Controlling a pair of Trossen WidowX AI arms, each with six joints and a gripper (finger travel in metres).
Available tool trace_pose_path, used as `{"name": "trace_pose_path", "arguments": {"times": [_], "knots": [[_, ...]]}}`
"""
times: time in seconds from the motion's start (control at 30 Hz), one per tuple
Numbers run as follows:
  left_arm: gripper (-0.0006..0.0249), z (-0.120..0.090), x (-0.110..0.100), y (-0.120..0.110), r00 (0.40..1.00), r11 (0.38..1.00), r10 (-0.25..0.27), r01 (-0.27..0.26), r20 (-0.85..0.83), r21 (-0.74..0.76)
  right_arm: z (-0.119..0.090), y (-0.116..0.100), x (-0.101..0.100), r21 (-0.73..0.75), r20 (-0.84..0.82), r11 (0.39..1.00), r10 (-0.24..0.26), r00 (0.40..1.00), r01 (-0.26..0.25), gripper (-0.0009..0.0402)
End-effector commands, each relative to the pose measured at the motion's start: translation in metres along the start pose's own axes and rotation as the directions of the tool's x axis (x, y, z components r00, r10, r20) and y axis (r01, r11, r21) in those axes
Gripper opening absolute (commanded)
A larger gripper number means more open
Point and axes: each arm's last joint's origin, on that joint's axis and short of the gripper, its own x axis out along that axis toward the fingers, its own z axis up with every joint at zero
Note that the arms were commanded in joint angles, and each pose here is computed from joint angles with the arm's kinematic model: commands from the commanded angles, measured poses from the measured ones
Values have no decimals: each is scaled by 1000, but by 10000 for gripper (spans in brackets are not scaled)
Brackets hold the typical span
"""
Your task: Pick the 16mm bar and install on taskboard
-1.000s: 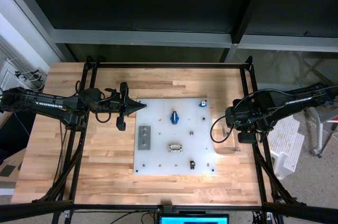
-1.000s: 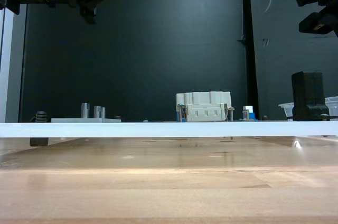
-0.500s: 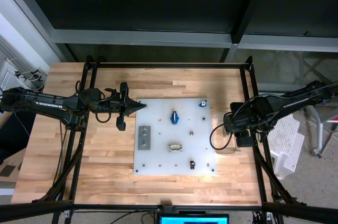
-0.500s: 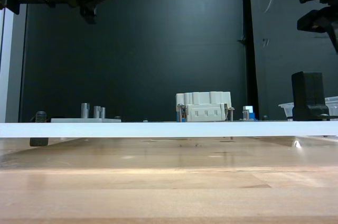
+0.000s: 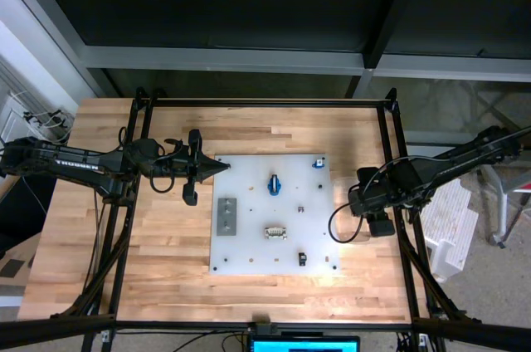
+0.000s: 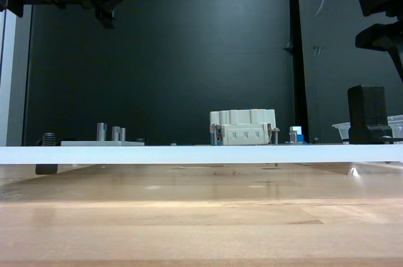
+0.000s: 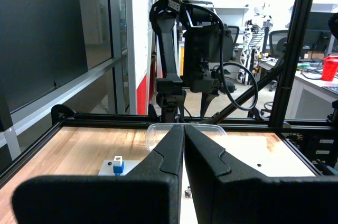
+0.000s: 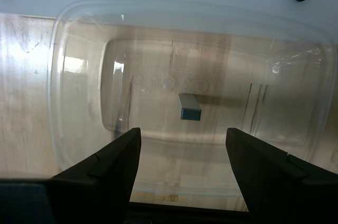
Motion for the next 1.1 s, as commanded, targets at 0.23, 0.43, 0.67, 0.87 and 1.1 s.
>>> {"name": "trace_pose_path", "arguments": {"times": [0.23,0.43,0.67,0.87,1.1], "knots": [[0,0,0,0,1000,1000,0,0,0,0,-1,4,17,-12,-9,1000,0,1000,0,241],[0,0,0,0,1000,1000,0,0,0,0,-1,5,26,-12,-23,1000,-4,1000,3,240],[0,0,0,0,1000,1000,0,0,0,0,-2,6,36,-16,-26,1000,-4,1000,3,240],[0,0,0,0,1000,1000,0,0,1,0,-2,7,43,-19,-29,1000,-4,1000,3,240],[0,0,0,0,1000,1000,0,0,0,0,-3,7,46,-23,-33,1000,-4,999,4,240]]}}
